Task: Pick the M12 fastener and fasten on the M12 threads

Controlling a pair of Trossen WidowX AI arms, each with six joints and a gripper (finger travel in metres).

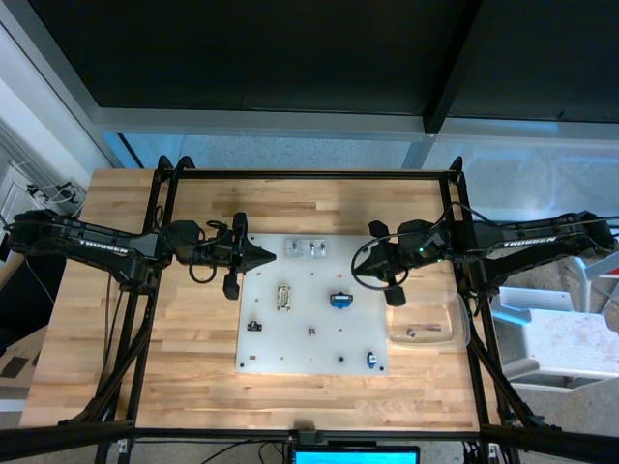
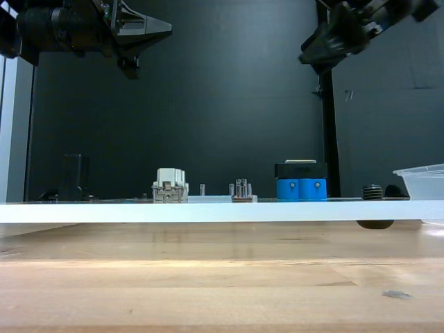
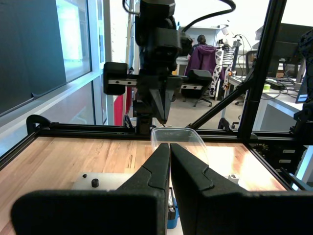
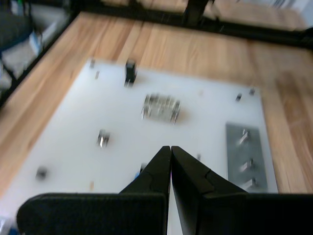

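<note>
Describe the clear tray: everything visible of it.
The tray is a shallow, clear plastic container with rounded corners and a raised rim. It lies flat and open on the wooden table, beside the white board's right edge. A small dark piece, seemingly the nut, lies inside. Nothing else touches it. The right tool, shut, hovers high just beyond it. The left tool, shut, hangs over the board's far left corner.

I am watching light coming through tall windows [image 3: 73, 44]; beyond them, someone in purple [image 3: 201, 48] is sitting among office desks [image 3: 276, 84].
</note>
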